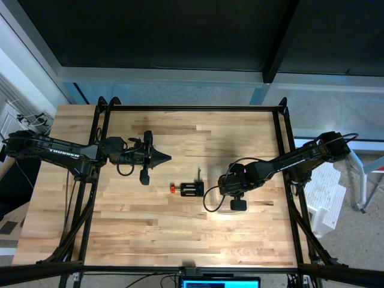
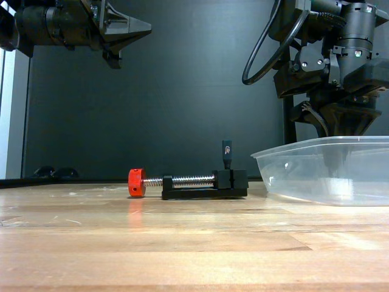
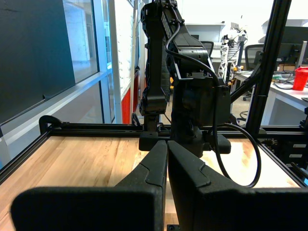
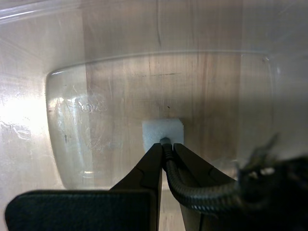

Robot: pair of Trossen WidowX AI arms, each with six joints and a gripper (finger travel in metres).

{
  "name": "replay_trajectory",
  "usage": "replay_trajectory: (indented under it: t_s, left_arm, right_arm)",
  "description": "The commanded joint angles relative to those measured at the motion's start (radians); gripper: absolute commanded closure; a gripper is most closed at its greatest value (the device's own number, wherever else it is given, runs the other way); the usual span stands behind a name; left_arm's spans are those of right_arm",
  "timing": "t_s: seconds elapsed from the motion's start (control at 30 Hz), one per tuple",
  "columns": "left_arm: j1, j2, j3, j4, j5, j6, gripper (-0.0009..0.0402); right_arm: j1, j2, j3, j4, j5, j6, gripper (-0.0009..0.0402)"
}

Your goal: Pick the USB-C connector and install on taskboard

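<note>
Right gripper was down inside clear tray, fingers pinching USB-C connector at white square piece, taskboard sat on table beside tray, left gripper hovered well apart, fingers pressed together.
</note>
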Motion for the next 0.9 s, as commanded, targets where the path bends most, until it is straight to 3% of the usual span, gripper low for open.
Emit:
replay_trajectory:
  t_s: [0.03,0.4,0.9]
  left_arm:
    - [0.000,0.000,0.000,0.000,0.000,0.000,0.0393]
    - [0.000,0.000,0.000,0.000,0.000,0.000,0.0393]
    - [0.000,0.000,0.000,0.000,0.000,0.000,0.0393]
  right_arm:
    - [0.000,0.000,0.000,-0.002,0.000,0.000,0.0393]
    - [0.000,-0.017,0.010,-0.024,0.000,0.000,0.0393]
    - [-0.001,-0.134,0.054,-0.116,0.000,0.002,0.0393]
